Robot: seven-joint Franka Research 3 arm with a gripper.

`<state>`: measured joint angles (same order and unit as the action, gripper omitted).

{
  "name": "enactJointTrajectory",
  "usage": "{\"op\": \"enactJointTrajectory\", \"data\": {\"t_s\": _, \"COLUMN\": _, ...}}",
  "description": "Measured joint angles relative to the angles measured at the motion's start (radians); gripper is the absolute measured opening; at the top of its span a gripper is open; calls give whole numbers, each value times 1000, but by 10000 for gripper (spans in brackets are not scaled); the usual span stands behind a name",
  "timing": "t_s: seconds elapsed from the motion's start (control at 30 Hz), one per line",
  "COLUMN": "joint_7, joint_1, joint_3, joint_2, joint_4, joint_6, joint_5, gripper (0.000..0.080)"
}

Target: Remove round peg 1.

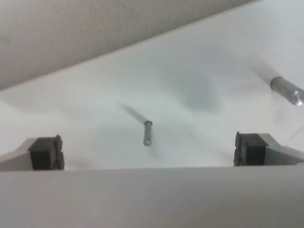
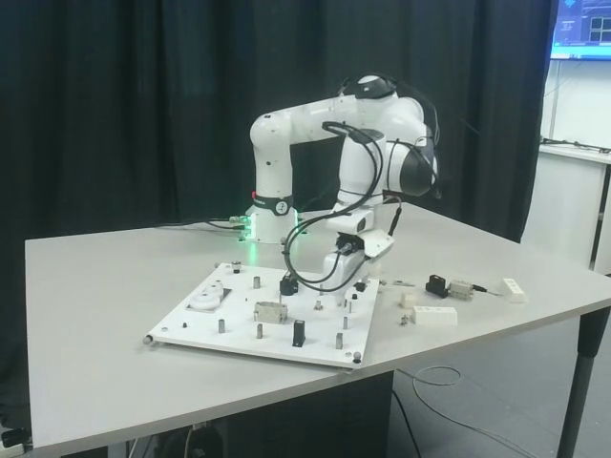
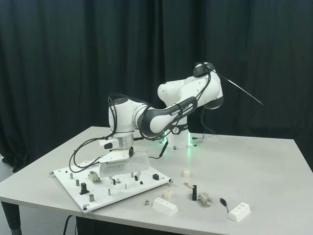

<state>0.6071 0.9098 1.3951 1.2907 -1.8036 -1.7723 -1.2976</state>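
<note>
In the wrist view a thin grey round peg (image 1: 147, 133) stands upright in the white board (image 1: 166, 80). My gripper (image 1: 147, 151) hovers above it, open, with one black fingertip (image 1: 45, 153) on each side and nothing between them. A thicker grey peg (image 1: 286, 89) stands further off on the same board. In the first room view the gripper (image 2: 349, 282) hangs low over the right part of the board (image 2: 191, 329). In the second room view the gripper (image 3: 123, 179) is just above the board (image 3: 68, 183).
The board carries several short grey pegs (image 2: 221, 326), a black block (image 2: 299, 332), a grey connector (image 2: 269, 313) and a white round part (image 2: 208, 298). Beside the board on the grey table lie white blocks (image 2: 434, 314), a black piece (image 2: 436, 283) and small connectors (image 3: 204, 199).
</note>
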Motion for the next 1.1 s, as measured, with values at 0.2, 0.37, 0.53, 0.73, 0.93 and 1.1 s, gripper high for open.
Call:
{"op": "enactJointTrajectory", "data": {"t_s": 0.2, "joint_7": 14, "joint_1": 20, "joint_3": -1, "joint_2": 4, "joint_4": -31, "joint_6": -15, "joint_5": -13, "gripper": 800}}
{"op": "enactJointTrajectory", "data": {"t_s": 0.37, "joint_7": 30, "joint_1": 40, "joint_3": -6, "joint_2": 6, "joint_4": -60, "joint_6": -36, "joint_5": -32, "gripper": 800}}
{"op": "enactJointTrajectory", "data": {"t_s": 0.53, "joint_7": 40, "joint_1": 60, "joint_3": -15, "joint_2": 6, "joint_4": -87, "joint_6": -66, "joint_5": -47, "gripper": 800}}
{"op": "enactJointTrajectory", "data": {"t_s": 0.73, "joint_7": 42, "joint_1": 79, "joint_3": -21, "joint_2": 6, "joint_4": -108, "joint_6": -98, "joint_5": -58, "gripper": 800}}
{"op": "enactJointTrajectory", "data": {"t_s": 0.93, "joint_7": 42, "joint_1": 84, "joint_3": -22, "joint_2": 6, "joint_4": -113, "joint_6": -114, "joint_5": -60, "gripper": 800}}
{"op": "enactJointTrajectory", "data": {"t_s": 1.1, "joint_7": 42, "joint_1": 83, "joint_3": -25, "joint_2": 6, "joint_4": -113, "joint_6": -127, "joint_5": -66, "gripper": 800}}
